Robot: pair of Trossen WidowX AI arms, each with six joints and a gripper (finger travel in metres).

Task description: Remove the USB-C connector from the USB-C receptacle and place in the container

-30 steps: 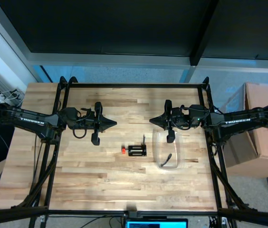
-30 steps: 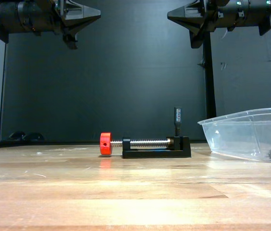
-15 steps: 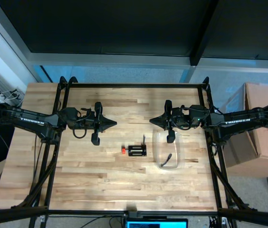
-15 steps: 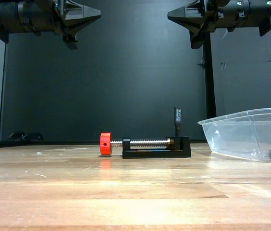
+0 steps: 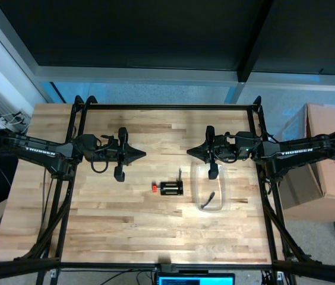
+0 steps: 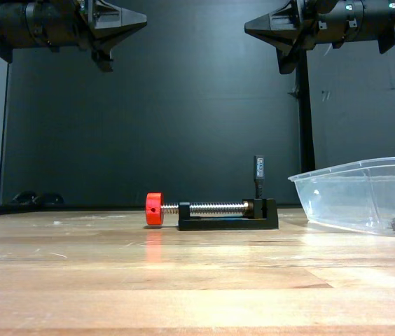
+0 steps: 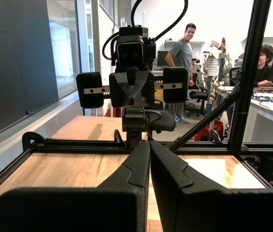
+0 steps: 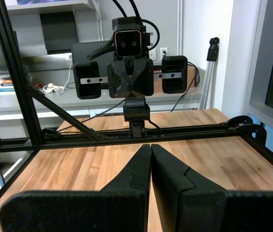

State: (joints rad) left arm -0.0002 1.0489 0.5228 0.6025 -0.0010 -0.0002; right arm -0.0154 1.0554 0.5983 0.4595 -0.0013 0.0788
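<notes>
— Where's the connector (image 5: 209,199)?

— In the container (image 5: 223,189), lying free on its floor toward the near end. Nothing has hold of it. It is well clear of the receptacle (image 6: 258,175).

— And the receptacle?

— Standing upright at the right end of the vise (image 5: 171,189), just left of the container. The vise sits flat on the table (image 5: 126,219) with its red knob (image 6: 154,208) pointing left.

— What about the left gripper (image 5: 144,154)?

— High above the table, left of the vise and a bit farther back, pointing right toward the other arm. Its fingers (image 7: 136,164) are pressed together with nothing between them.

— The right gripper (image 5: 187,152)?

— Much the same, mirrored. It hangs high up at about the same height, just beyond the far-left corner of the container, pointing left. Its fingers (image 8: 139,166) are closed tip to tip, and they hold nothing.

— So the two face each other?

— Yes, nose to nose with a gap between them, both well above the vise and the container, touching neither.
</notes>
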